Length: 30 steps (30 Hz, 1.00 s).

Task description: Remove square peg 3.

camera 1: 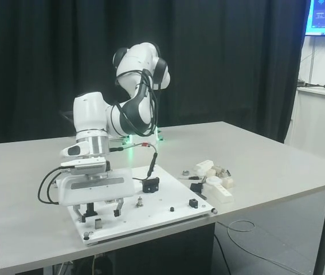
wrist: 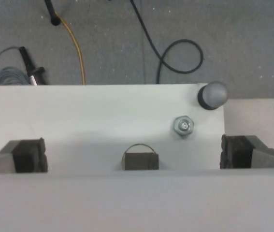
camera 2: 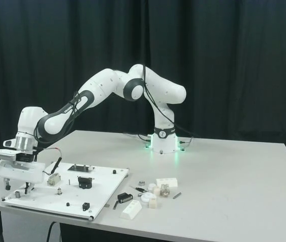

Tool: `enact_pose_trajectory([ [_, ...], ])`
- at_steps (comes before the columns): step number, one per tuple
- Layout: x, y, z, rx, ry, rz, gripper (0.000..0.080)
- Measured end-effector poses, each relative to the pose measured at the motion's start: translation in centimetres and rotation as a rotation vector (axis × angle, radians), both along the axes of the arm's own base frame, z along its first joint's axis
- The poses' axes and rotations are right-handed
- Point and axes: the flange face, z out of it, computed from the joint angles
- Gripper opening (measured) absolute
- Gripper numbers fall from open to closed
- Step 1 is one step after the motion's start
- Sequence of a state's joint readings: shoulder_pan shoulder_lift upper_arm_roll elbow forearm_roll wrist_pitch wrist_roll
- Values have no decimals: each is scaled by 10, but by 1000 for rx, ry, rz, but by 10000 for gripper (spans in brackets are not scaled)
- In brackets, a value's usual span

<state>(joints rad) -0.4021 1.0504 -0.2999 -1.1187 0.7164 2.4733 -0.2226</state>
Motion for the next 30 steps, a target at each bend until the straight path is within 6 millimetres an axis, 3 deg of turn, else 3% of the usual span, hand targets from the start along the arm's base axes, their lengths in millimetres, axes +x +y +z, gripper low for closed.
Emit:
enact_pose_trajectory([
  [30, -2, -4, -15, 24, 2, -10, 800],
])
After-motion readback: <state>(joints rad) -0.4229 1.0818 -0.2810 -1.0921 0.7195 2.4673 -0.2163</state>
